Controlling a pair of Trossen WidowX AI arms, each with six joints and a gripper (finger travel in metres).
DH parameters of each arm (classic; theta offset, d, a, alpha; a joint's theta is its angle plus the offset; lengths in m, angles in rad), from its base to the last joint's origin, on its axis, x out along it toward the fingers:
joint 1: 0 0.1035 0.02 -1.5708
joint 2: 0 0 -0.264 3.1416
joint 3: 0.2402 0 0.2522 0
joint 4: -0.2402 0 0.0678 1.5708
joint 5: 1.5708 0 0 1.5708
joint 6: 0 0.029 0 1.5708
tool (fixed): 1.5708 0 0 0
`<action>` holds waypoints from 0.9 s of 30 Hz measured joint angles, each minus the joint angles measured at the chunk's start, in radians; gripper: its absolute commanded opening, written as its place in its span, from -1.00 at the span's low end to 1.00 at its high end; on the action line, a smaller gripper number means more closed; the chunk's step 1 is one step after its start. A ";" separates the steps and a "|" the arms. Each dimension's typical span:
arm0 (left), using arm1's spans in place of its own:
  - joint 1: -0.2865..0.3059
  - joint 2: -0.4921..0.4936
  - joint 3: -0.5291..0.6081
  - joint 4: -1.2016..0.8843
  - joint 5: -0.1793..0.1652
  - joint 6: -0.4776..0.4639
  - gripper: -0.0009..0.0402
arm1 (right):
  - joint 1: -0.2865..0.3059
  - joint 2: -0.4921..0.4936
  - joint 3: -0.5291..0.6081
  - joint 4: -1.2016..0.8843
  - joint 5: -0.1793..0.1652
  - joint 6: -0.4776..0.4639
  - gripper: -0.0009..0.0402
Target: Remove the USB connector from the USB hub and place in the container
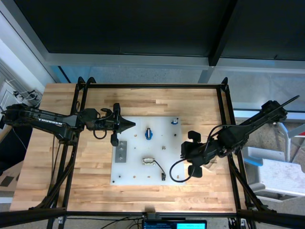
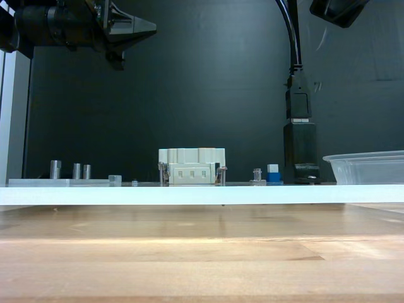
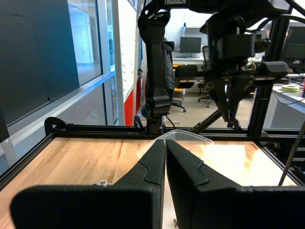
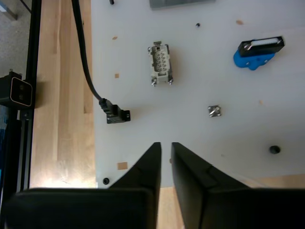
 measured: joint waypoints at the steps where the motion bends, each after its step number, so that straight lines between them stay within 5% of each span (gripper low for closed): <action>1: 0.000 0.000 0.000 0.000 0.000 0.000 -0.95 | 0.006 0.010 0.006 0.001 0.000 0.008 -0.60; 9: 0.000 0.000 0.000 0.000 0.000 0.000 -0.95 | 0.050 0.089 0.058 0.003 0.026 0.035 -0.35; 27: 0.000 0.000 0.000 0.000 0.000 0.000 -0.95 | 0.087 0.267 0.120 0.066 0.026 0.039 -0.30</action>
